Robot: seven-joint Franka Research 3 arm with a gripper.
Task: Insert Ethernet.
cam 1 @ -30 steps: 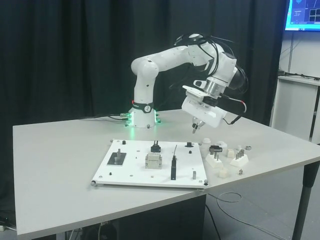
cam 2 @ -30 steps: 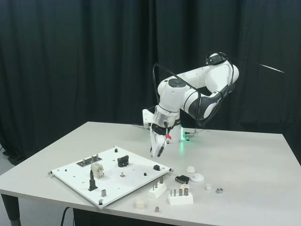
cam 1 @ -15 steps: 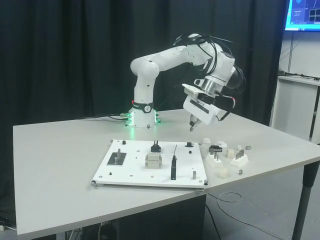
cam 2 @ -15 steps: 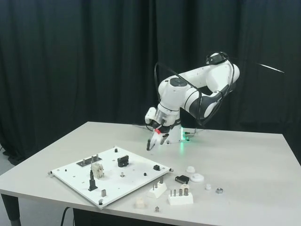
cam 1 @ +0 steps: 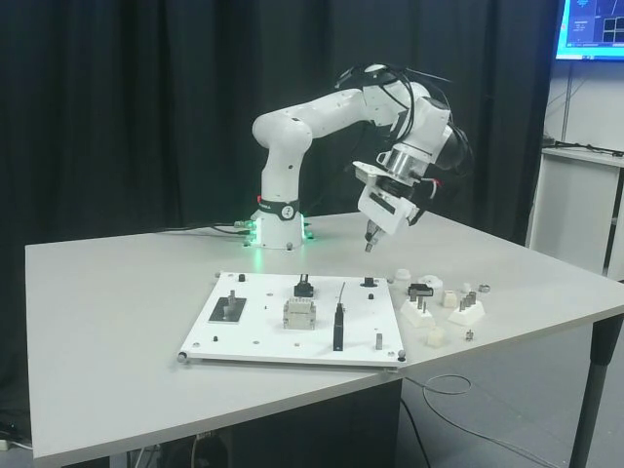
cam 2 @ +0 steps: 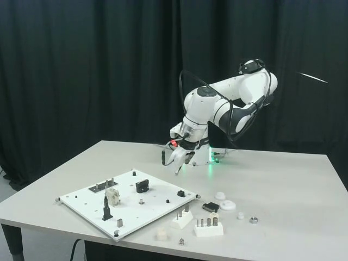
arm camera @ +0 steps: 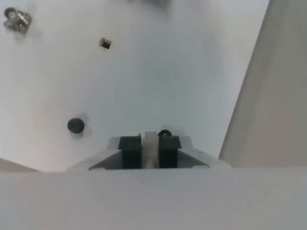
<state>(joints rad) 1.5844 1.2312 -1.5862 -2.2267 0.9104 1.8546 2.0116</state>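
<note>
My gripper point(cam 1: 369, 244) hangs in the air above the table, beyond the far right corner of the white board point(cam 1: 263, 322). In the second room view the gripper point(cam 2: 171, 163) is tilted above the board's far edge. In the wrist view its black pads point(arm camera: 130, 152) stand close together, shut, with nothing seen held; the gripper point(arm camera: 150, 152) is over the white board point(arm camera: 168, 72). A small black connector point(cam 1: 421, 290) lies on the table among white holders, right of the board and apart from the gripper. A black block point(cam 1: 303, 287) stands on the board.
White holders with pegs point(cam 1: 466, 310) and loose small parts point(cam 2: 224, 204) lie right of the board. The board carries a grey plate point(cam 1: 230, 308), a white-grey block point(cam 1: 298, 314) and a black upright piece point(cam 1: 338, 331). A black round knob point(arm camera: 76, 125) shows in the wrist view.
The arm has risen and swung back from above the loose parts toward the board's far right corner, and the wrist has tilted. Nothing on the table has moved.
</note>
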